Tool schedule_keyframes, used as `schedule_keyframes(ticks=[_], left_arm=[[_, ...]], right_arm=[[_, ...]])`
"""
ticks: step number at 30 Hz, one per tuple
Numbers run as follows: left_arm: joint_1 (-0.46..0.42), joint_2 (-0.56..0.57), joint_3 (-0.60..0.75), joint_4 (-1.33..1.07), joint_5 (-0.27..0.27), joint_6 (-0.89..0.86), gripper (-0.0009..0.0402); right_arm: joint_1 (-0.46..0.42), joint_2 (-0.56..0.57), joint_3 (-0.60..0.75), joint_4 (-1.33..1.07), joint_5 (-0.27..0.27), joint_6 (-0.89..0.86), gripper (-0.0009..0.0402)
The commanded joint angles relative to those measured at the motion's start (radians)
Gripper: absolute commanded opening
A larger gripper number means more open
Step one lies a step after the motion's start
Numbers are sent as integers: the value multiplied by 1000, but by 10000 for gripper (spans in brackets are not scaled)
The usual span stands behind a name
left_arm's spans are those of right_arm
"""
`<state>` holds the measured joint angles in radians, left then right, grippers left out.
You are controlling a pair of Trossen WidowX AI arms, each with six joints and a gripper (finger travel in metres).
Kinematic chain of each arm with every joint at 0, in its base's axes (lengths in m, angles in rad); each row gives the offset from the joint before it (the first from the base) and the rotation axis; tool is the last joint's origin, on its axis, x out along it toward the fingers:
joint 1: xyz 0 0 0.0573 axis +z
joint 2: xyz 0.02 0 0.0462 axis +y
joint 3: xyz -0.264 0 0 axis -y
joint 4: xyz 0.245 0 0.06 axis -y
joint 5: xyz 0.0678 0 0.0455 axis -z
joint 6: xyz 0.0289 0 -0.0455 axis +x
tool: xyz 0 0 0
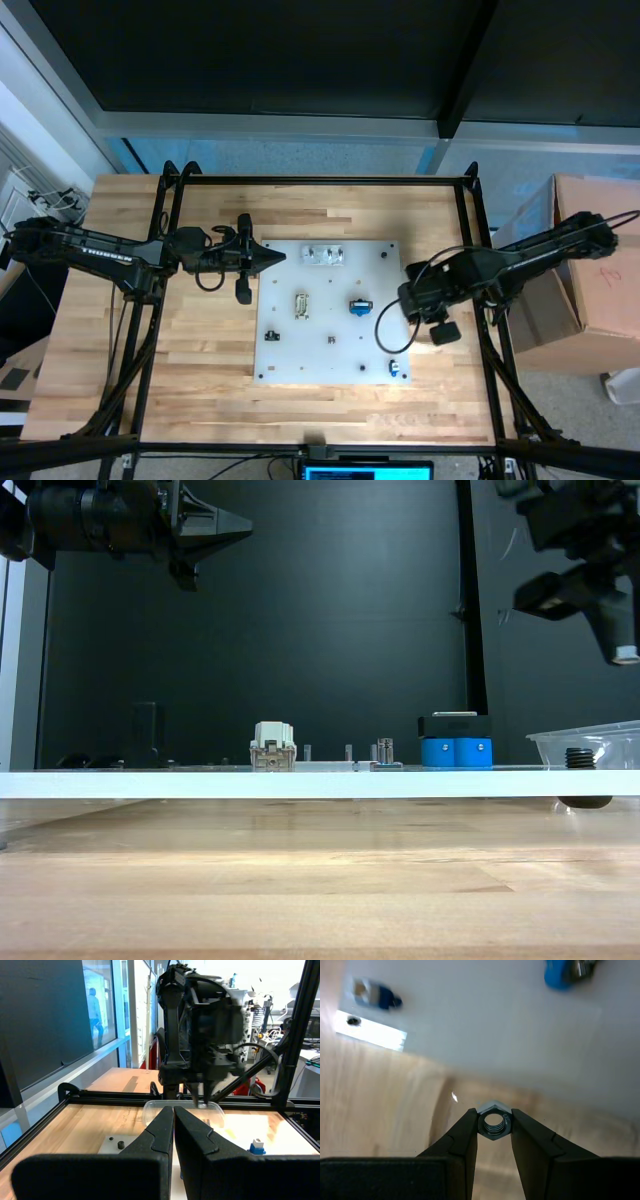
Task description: Unfasten the M12 nut and place it in the container
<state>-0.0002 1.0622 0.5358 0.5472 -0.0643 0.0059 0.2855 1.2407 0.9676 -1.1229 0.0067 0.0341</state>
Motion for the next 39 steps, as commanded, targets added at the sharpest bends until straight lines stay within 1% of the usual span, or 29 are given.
schedule_keyframes(ticks=[1,4,7,12,17,20,23,27,34,39], left_arm=[[0,0,0,0,0,0,0],[0,0,0,0,0,0,0],[0,0,0,0,0,0,0],[0,0,0,0,0,0,0],[0,0,0,0,0,0,0],[0,0,0,0,0,0,0],[0,0,0,0,0,0,0],[0,0,0,0,0,0,0],[0,0,0,0,0,0,0],[0,0,0,0,0,0,0]], right_arm=[[-31,-55,-43,-32,1,34,8],[-37,-93,-88,-35,1,79,8],[-37,-101,-128,-26,1,126,8],[-37,-66,-198,68,1,233,8],[-37,-24,-270,176,1,275,13],[-37,-1,-307,213,1,291,20],[-37,25,-314,228,2,334,35],[-37,37,-318,243,2,354,78],[-37,36,-319,246,1,352,189],[-36,23,-304,233,2,351,250]])
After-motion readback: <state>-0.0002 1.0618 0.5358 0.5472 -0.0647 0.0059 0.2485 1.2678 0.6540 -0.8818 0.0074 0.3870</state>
